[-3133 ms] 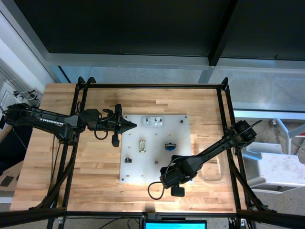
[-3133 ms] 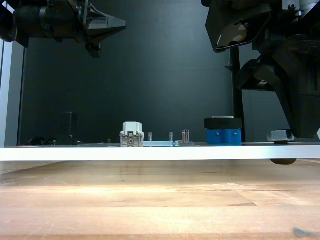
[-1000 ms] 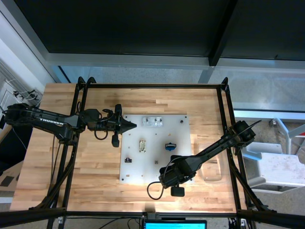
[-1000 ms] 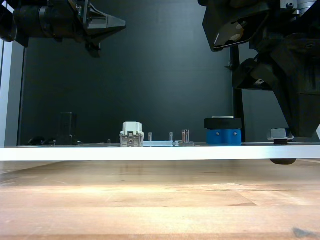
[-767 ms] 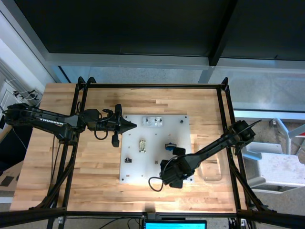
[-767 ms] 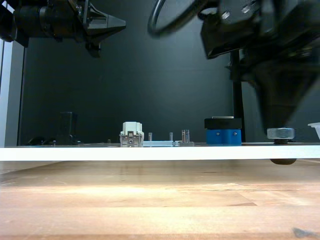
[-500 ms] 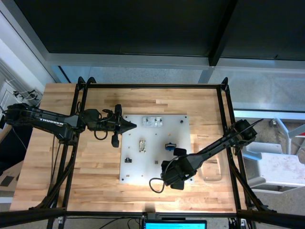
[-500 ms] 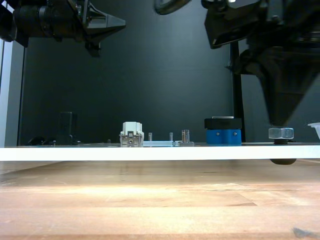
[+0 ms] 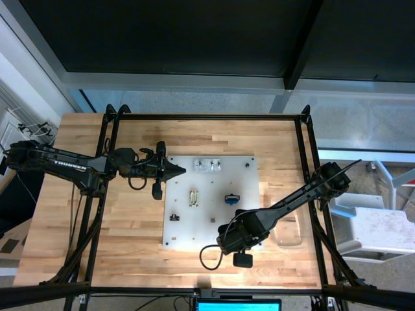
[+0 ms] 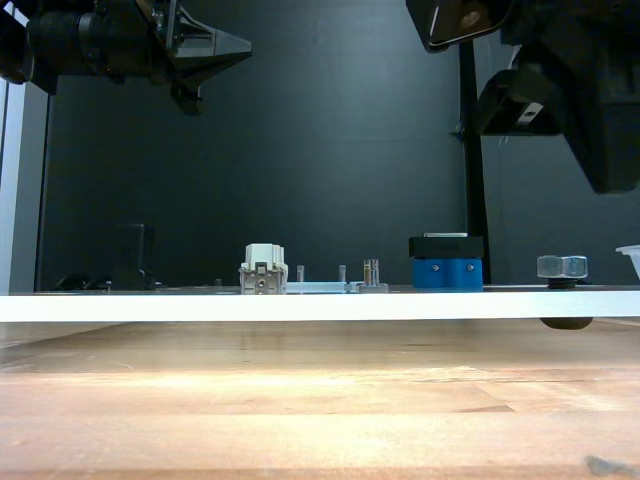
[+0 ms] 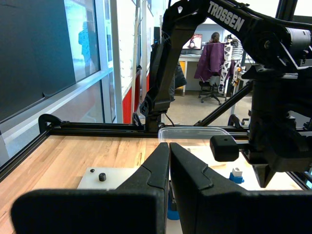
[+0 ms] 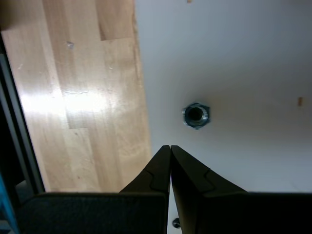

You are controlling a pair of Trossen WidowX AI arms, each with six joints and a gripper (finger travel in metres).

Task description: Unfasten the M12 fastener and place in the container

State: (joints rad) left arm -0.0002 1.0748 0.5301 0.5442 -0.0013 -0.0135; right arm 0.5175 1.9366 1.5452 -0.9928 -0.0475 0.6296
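The small silver M12 fastener [image 10: 561,267] sits on its black stud near the near right edge of the white board [image 9: 194,230]. In the right wrist view the fastener [image 12: 196,115] lies just ahead of the fingertips, untouched. My right gripper [image 10: 612,186] hangs above it, shut on nothing, fingers pressed together [image 12: 170,147]. In the high view the right gripper [image 9: 241,236] covers the fastener. The clear container [image 9: 289,232] stands right of the board and looks empty. My left gripper [image 9: 176,170] hovers at the board's far left edge, shut and empty.
A blue connector [image 10: 446,262] and a cream connector [image 10: 263,270] stand mid-board, with small posts between them. A black frame rail [image 9: 310,162] runs along the table's right side beside the container.
My right gripper has risen off the fastener and its wrist has turned back. The fastener stays on its stud. The left arm has not moved.
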